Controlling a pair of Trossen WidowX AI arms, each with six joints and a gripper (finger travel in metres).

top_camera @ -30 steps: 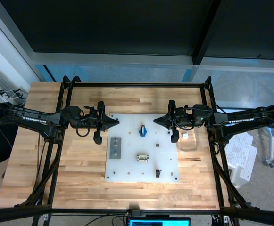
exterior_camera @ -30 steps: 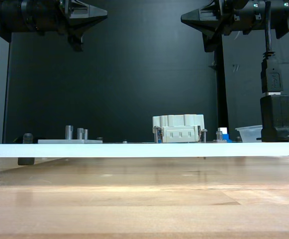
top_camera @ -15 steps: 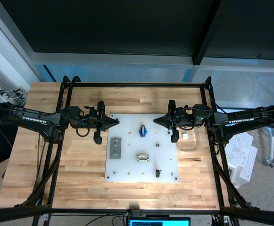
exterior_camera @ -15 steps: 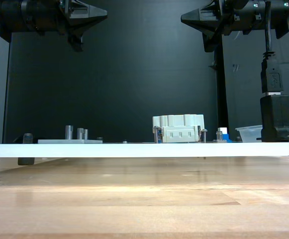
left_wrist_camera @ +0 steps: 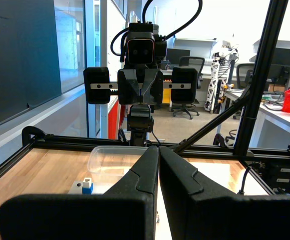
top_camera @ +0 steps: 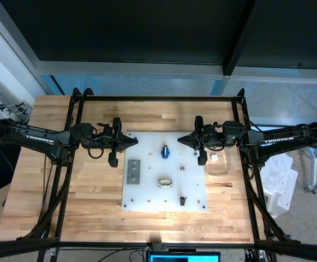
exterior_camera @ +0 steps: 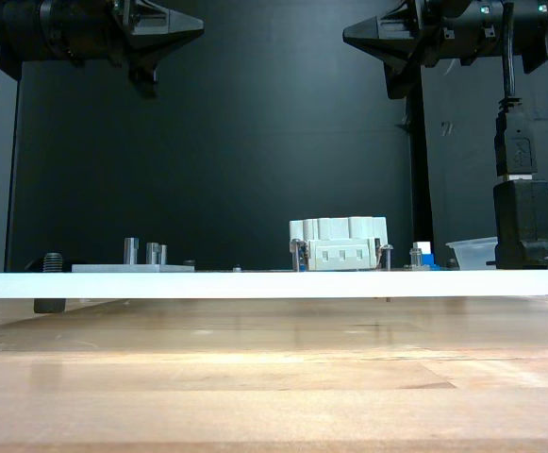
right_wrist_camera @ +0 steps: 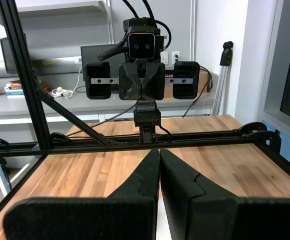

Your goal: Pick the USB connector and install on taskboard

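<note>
The white taskboard (top_camera: pixel 147 196) lies mid-table, seen edge-on in the low view (exterior_camera: pixel 255 284). A black USB connector (exterior_camera: pixel 516 151) stands upright in a black socket (exterior_camera: pixel 523 225) on the board; from above it is the small black part (top_camera: pixel 183 200) near the front edge. No gripper touches it. My left gripper (top_camera: pixel 135 141) hovers shut over the board's far left corner, fingers pressed together (left_wrist_camera: pixel 147 167). Over the far right side hangs my right gripper (top_camera: pixel 180 139), also shut (right_wrist_camera: pixel 159 151) and holding nothing. Both sit high above the board (exterior_camera: pixel 198 25) (exterior_camera: pixel 347 36).
The board carries a blue part (top_camera: pixel 165 152), a grey block (top_camera: pixel 133 170) and a beige connector (top_camera: pixel 165 183). A clear plastic tray (top_camera: pixel 217 164) holding a small white piece (top_camera: pixel 214 157) lies right of the board. A black frame (top_camera: pixel 158 99) rings the table.
</note>
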